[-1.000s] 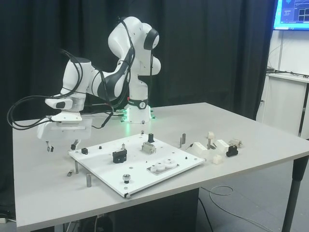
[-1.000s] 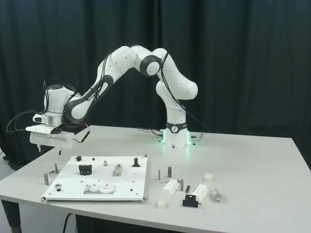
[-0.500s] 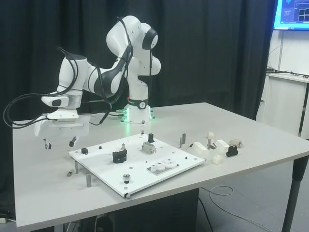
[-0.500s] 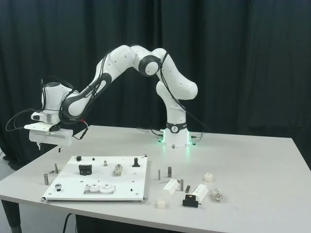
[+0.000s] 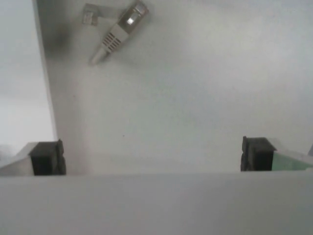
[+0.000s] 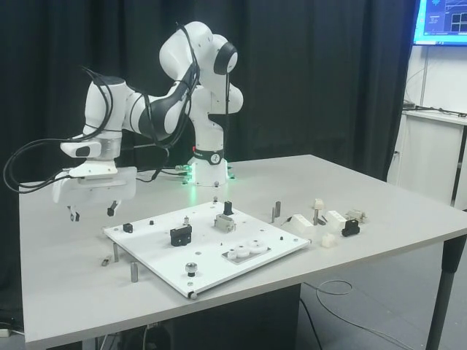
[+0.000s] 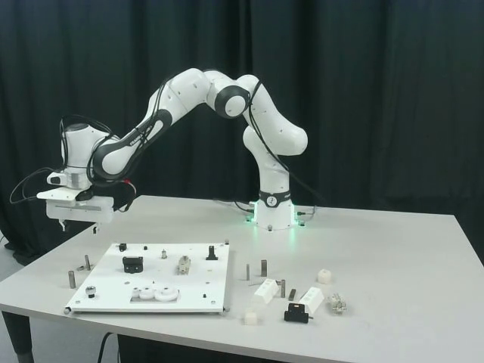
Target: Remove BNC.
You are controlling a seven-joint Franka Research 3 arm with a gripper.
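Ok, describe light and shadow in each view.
Wrist view: a shadow darkens the table beside the cable plug. First room view: green light glows at the arm's base, and a screen shines bright. Second room view: the same green glow, against a black curtain.

Looks like a robotics lab or test cell. Black curtains (image 7: pixel 378 91) hung all round as a backdrop. White robot arm (image 7: pixel 197 98) bolted to a grey desk (image 7: pixel 393 257), green light glowing at its base (image 7: pixel 274 219). White assembly board (image 6: pixel 208 244) laid flat on the desk, studded with small fixtures, with loose connectors and white blocks (image 6: pixel 332 222) scattered beside it. Lit monitor (image 6: pixel 441 22) mounted high in one corner, above a white cabinet (image 6: pixel 430 149). Loose cable plug (image 5: pixel 120 32) lying on the desk.
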